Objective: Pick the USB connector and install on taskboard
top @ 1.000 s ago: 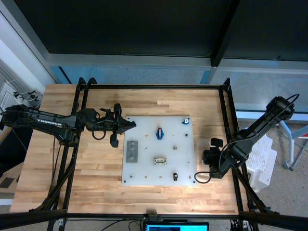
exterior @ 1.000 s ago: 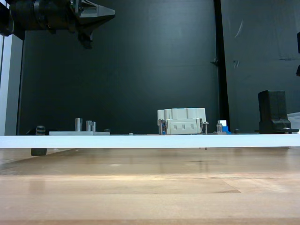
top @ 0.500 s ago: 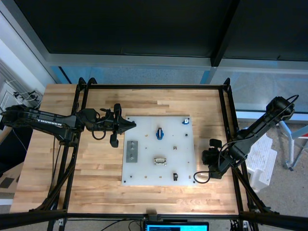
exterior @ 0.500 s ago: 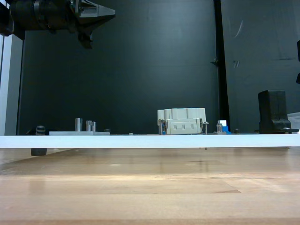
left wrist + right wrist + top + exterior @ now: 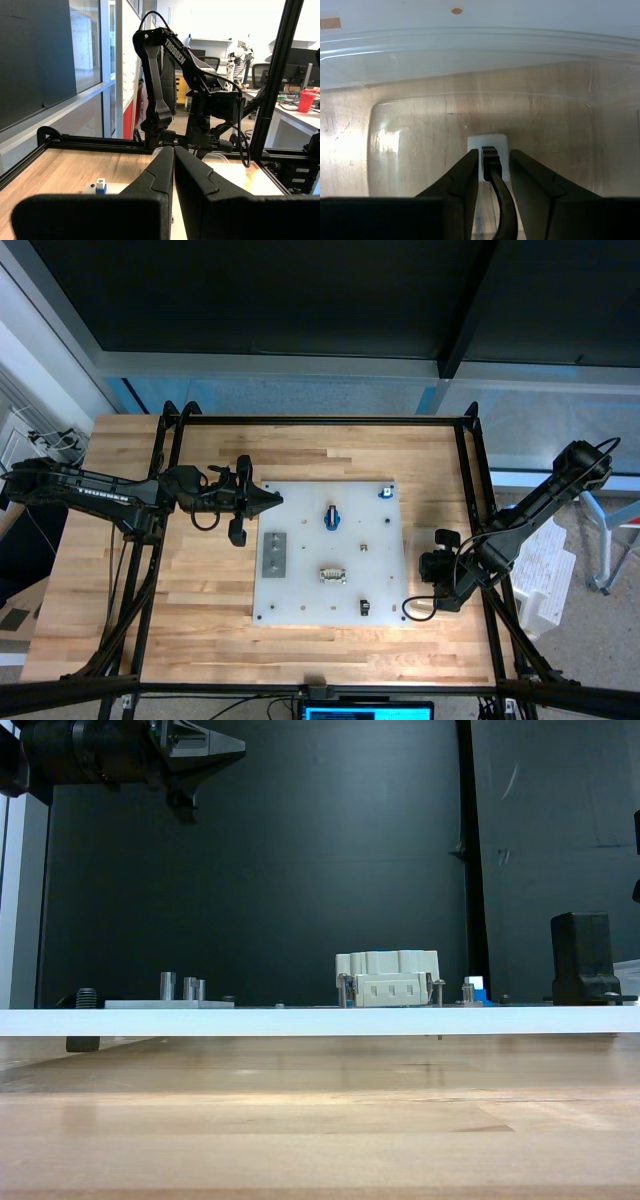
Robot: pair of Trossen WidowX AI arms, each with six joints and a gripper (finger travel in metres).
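Over at the right side of the light wooden surface (image 5: 200, 590), the right pincer (image 5: 493, 152) reaches down into a clear plastic tray (image 5: 470, 40). The tray sits just beside the big flat white square taskboard (image 5: 300, 540). The tiny dark USB connector (image 5: 490, 156) is in that tray, on top of a small pale square piece (image 5: 489, 140), with a thin dark cord curling away from it. The right pincer is spread open, with one finger on each side of the plug, and a little gap shows on both sides, so it is not squeezing it. The left pincer (image 5: 173, 150) is clenched tight with nothing in it. It hangs high in the air over the left edge of the taskboard. On the taskboard are a grey block (image 5: 273, 553), a blue part (image 5: 332, 517), a metal plug with many pins (image 5: 333, 575) and a black socket (image 5: 365, 607).
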